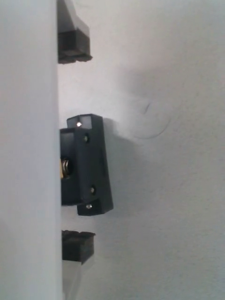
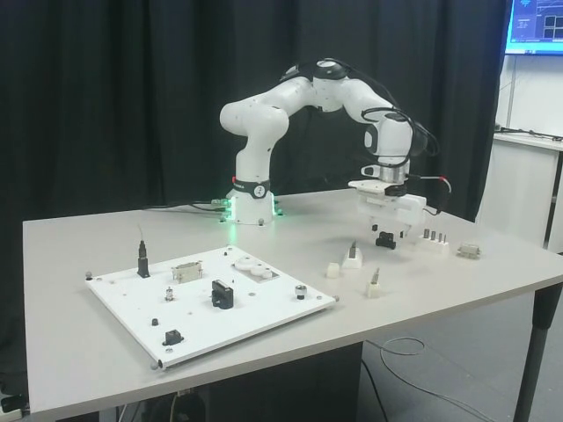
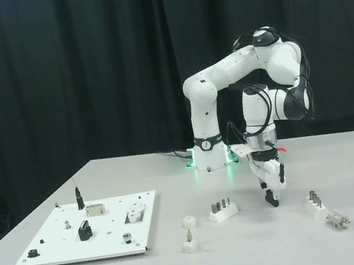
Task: Pick D-SUB.
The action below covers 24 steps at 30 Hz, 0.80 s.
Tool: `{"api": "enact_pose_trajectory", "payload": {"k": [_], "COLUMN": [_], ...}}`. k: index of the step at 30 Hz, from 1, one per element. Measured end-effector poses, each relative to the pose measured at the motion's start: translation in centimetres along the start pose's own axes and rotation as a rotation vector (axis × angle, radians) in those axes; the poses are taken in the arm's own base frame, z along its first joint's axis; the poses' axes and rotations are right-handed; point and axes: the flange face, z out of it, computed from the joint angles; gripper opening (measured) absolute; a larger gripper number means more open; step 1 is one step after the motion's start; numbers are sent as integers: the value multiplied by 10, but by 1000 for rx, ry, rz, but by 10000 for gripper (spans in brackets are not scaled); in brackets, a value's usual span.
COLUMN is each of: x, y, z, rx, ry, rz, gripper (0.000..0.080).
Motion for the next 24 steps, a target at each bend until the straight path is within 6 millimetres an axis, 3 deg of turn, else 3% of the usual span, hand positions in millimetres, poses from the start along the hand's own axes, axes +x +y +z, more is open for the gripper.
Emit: {"api": "enact_pose_trajectory", "payload": {"k": [24], "x": [2], "y": [-7], "z": [-30], "rx": [41], "ry": [28], "rz": [-61], "gripper": [800]}}
